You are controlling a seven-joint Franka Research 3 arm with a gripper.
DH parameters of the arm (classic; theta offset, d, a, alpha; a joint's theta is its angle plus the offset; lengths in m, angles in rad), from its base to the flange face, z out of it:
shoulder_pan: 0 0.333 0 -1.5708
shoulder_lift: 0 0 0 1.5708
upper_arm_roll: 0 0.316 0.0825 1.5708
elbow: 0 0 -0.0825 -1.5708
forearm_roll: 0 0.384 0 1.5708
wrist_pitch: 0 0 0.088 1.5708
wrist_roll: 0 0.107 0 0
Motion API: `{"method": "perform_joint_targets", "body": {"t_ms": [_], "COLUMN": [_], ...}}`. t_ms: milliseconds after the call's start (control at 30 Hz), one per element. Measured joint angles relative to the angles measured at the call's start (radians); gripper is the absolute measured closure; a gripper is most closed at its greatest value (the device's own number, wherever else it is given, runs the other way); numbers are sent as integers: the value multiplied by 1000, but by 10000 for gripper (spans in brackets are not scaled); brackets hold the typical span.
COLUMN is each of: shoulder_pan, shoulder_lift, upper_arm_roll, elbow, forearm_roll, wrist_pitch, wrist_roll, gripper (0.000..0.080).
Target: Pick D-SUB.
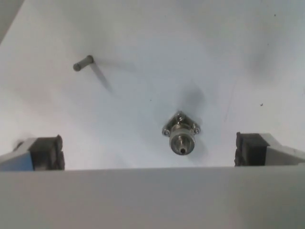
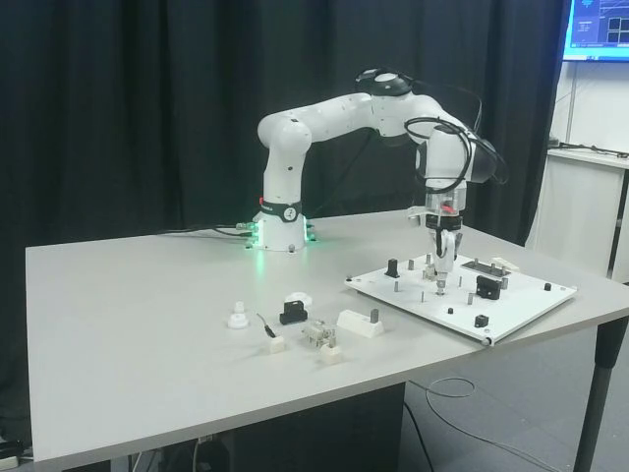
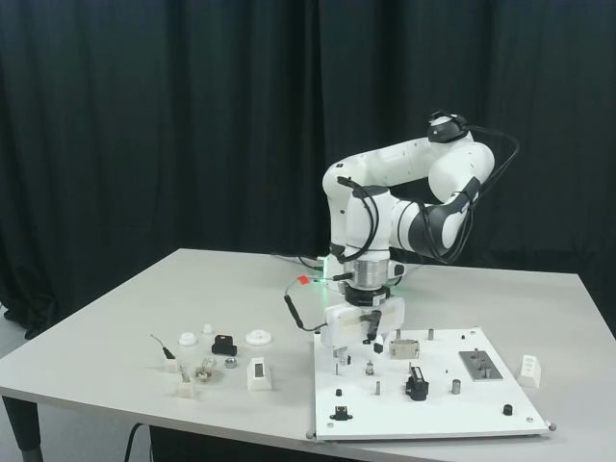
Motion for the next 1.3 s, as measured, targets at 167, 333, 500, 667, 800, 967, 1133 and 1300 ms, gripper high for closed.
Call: {"method": "perform_joint_targets", "body": {"t_ms": [167,333,500,667,800,967,1133,1300], "shoulder_pan": [0,-1,-3,-6,-11,-20,-32,-45], "shoulder_lift": [0,0,0,0,0,0,0,0], "upper_arm_roll": [0,-1,-6,-10,-12,-15,-24,-36], "elbow": [4,6,7,9,11,12,11,1], "forearm_roll": [-3,-10,-23,-44,-66,-106,-160,-214], "wrist_pitch": [0,2,2,9,19,26,26,24], "wrist_roll": [-4,-14,-29,-45,-64,-92,-129,-166], "gripper": [3,3,3,3,3,3,3,3]}}
